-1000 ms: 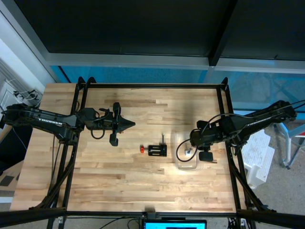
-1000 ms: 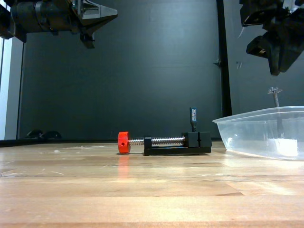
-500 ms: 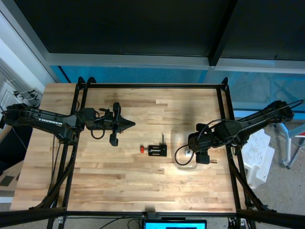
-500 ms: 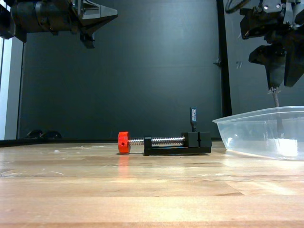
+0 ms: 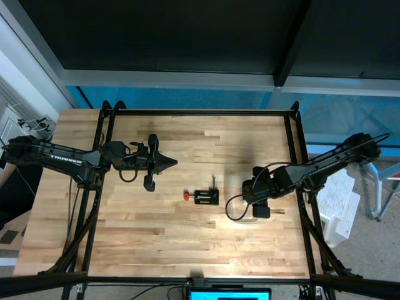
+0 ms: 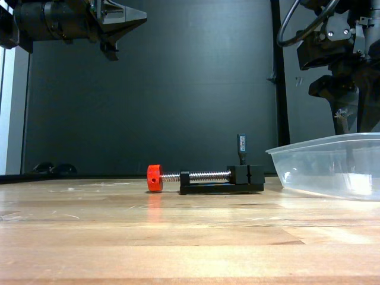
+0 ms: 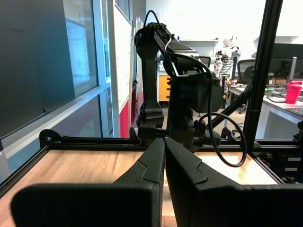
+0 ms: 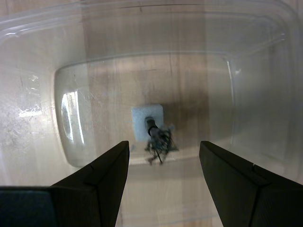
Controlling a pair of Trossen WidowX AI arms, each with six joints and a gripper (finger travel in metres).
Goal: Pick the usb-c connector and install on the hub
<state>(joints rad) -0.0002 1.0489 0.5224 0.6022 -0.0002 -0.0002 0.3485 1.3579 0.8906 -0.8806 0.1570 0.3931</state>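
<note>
Two claws: right [image 8: 163, 143] lower, left [image 7: 164, 140] aloft

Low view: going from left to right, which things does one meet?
First the left gripper, raised high → hub → clear tray, with the right gripper hanging over it.

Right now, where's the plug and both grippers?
usb-c connector [image 8: 152, 126]: right wrist view, dark body in tray [image 8: 258, 94].
left gripper [image 5: 173, 163]: high view, shut tips, parked left.
right gripper [image 8: 163, 144]: right wrist view, between open tips, above tray.
</note>
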